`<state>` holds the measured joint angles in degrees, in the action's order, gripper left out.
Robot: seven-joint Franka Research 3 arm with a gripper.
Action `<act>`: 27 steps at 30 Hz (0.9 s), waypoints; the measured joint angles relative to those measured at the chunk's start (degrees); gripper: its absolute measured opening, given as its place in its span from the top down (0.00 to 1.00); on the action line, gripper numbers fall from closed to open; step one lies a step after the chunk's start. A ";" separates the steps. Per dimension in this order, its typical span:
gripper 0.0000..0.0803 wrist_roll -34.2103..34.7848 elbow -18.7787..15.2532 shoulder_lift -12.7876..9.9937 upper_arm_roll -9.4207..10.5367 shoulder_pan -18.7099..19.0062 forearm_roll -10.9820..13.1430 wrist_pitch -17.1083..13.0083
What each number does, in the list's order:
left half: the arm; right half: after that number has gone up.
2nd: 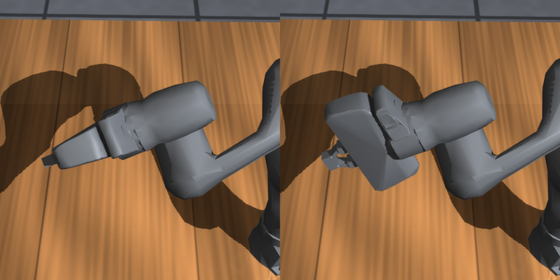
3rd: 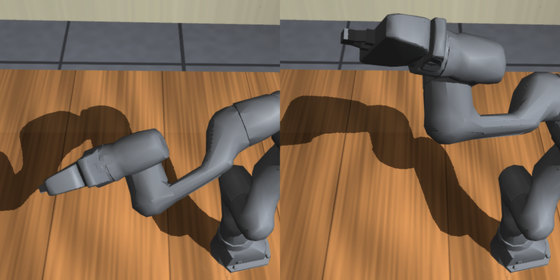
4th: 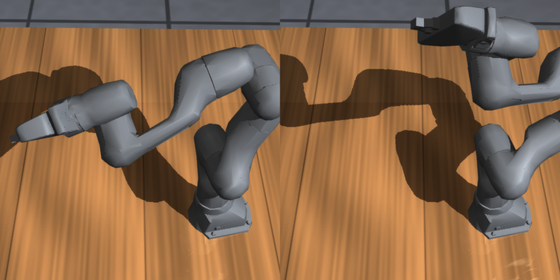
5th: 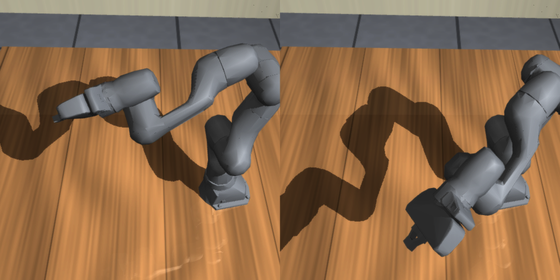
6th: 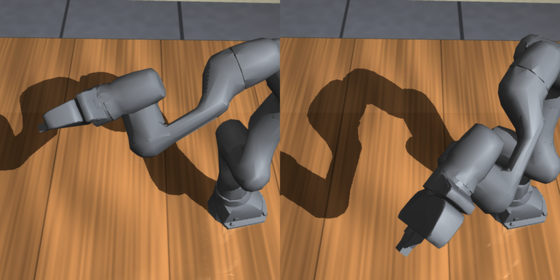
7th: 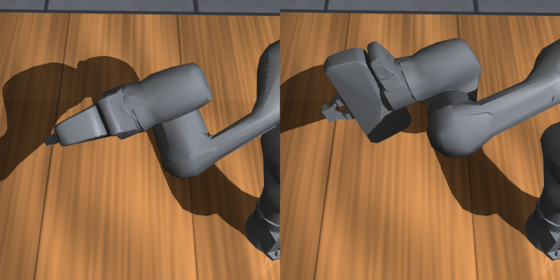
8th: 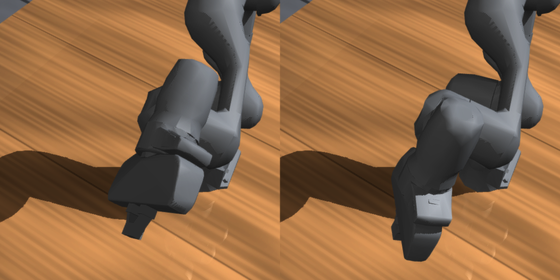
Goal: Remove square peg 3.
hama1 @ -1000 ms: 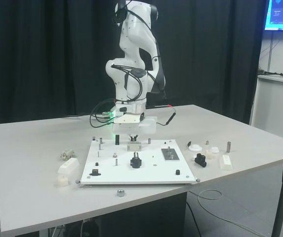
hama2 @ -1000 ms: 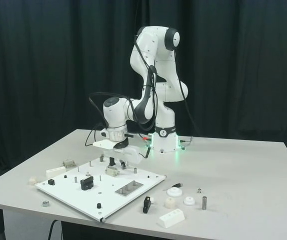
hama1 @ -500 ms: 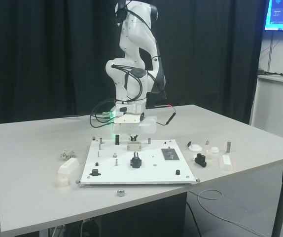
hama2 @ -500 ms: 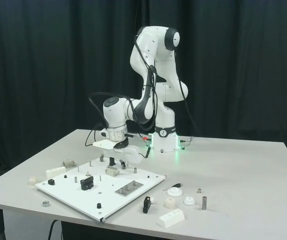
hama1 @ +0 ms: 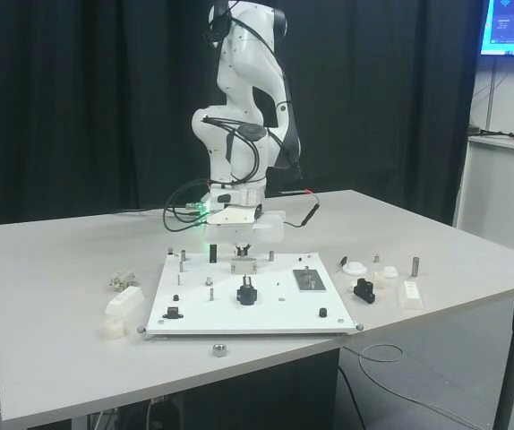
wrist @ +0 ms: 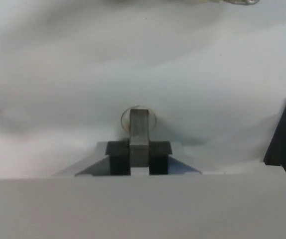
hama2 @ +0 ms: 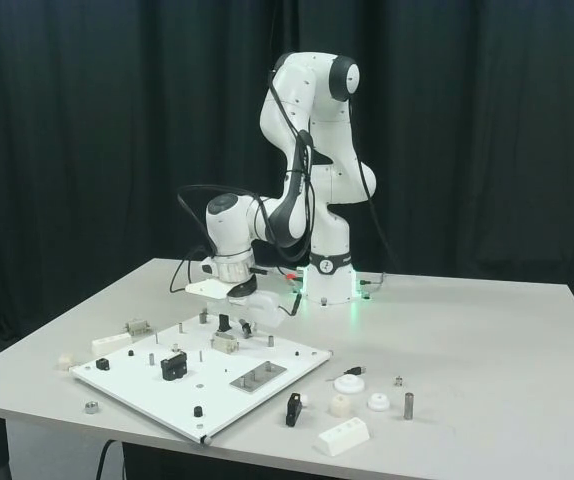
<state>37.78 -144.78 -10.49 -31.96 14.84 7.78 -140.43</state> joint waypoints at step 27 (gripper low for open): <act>0.91 -0.69 0.02 0.11 0.00 0.00 -0.21 0.09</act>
<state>37.09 -144.76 -10.38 -31.96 14.84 7.58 -140.34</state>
